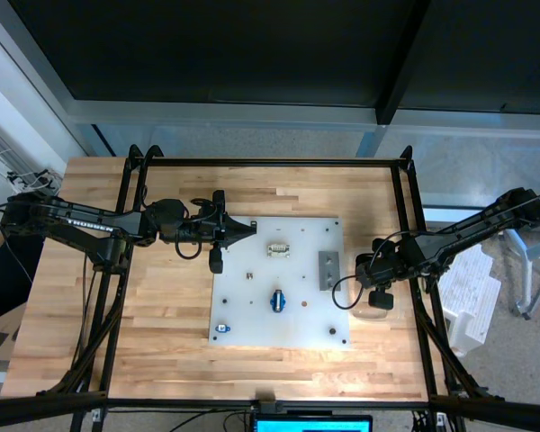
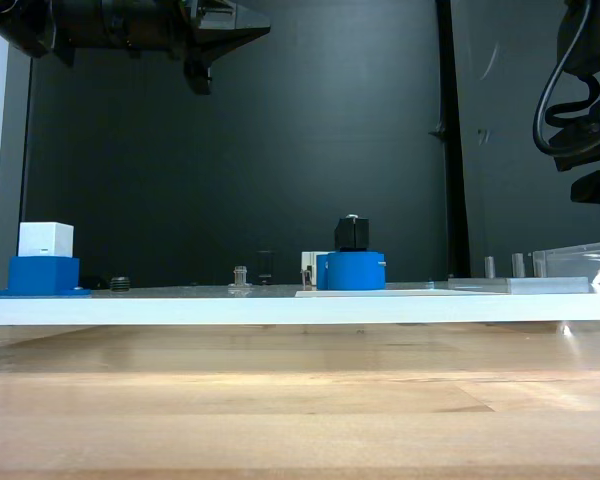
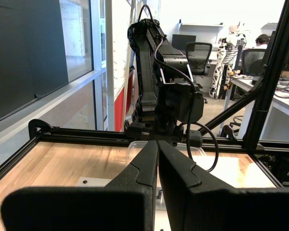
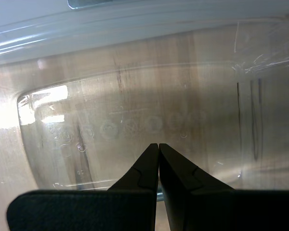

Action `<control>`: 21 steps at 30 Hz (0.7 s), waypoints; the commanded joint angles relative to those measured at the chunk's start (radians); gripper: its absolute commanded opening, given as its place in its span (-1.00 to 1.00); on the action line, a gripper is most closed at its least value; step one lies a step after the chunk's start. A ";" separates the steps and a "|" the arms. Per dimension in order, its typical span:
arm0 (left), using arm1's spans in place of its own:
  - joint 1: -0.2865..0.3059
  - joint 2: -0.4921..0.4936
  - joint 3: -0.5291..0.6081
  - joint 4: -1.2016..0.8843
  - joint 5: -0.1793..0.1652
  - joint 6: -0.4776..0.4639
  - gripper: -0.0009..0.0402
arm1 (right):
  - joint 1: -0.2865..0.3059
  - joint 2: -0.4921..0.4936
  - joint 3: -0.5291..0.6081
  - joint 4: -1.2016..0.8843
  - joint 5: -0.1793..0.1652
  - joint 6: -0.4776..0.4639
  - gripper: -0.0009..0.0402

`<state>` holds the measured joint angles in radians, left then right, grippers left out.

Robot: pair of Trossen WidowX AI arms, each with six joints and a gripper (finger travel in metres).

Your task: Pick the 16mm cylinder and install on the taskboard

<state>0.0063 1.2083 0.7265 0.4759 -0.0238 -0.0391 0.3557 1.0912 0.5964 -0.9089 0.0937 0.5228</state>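
Observation:
The taskboard (image 1: 252,310) is a white square plate in the middle of the table. My right gripper (image 4: 158,144) hangs well above the clear plastic tray (image 4: 111,130), off the board's right edge (image 1: 379,300). Its fingers are shut, and a small silvery-grey piece, the 16mm cylinder (image 4: 157,193), shows pinched between them. No other peg lies in the tray. My left gripper (image 1: 252,225) is shut with nothing in it, held high over the board's far left corner (image 2: 265,20).
On the board stand a blue connector (image 1: 277,301), a grey metal block (image 1: 328,268), a beige socket (image 1: 278,249) and a small blue-and-white block (image 1: 221,328). A black frame (image 1: 405,234) borders the table. The right arm fills the left wrist view (image 3: 168,86).

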 commanded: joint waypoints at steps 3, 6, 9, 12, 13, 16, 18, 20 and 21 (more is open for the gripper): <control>0.000 0.000 0.000 0.000 0.000 0.000 -0.95 | 0.000 -0.003 0.008 -0.010 -0.051 0.251 -0.96; 0.000 0.000 0.000 0.000 0.000 0.000 -0.95 | 0.000 -0.003 0.012 -0.035 -0.069 0.539 -0.96; 0.000 0.000 0.000 0.000 0.000 0.000 -0.95 | 0.001 -0.003 0.011 -0.048 -0.069 0.740 -0.96; 0.000 0.000 0.000 0.000 0.000 0.000 -0.95 | 0.003 -0.004 0.011 -0.050 -0.079 0.831 -0.95; 0.000 0.000 0.000 0.000 0.000 0.000 -0.95 | 0.003 -0.004 0.010 -0.052 -0.079 0.855 -0.95; 0.000 0.000 0.000 0.000 0.000 0.000 -0.95 | 0.005 -0.007 0.008 -0.052 -0.079 0.920 -0.90; 0.000 0.000 0.000 0.000 0.000 0.000 -0.95 | 0.006 -0.007 0.008 -0.053 -0.075 0.957 -0.84; 0.000 0.000 0.000 0.000 0.000 0.000 -0.95 | 0.007 -0.007 0.007 -0.063 -0.068 0.990 -0.76; 0.000 0.000 0.000 0.000 0.000 0.000 -0.95 | 0.007 -0.007 0.007 -0.068 -0.068 1.011 -0.73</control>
<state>0.0063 1.2079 0.7265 0.4755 -0.0235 -0.0391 0.3622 1.0840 0.6041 -0.9695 0.0235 1.5085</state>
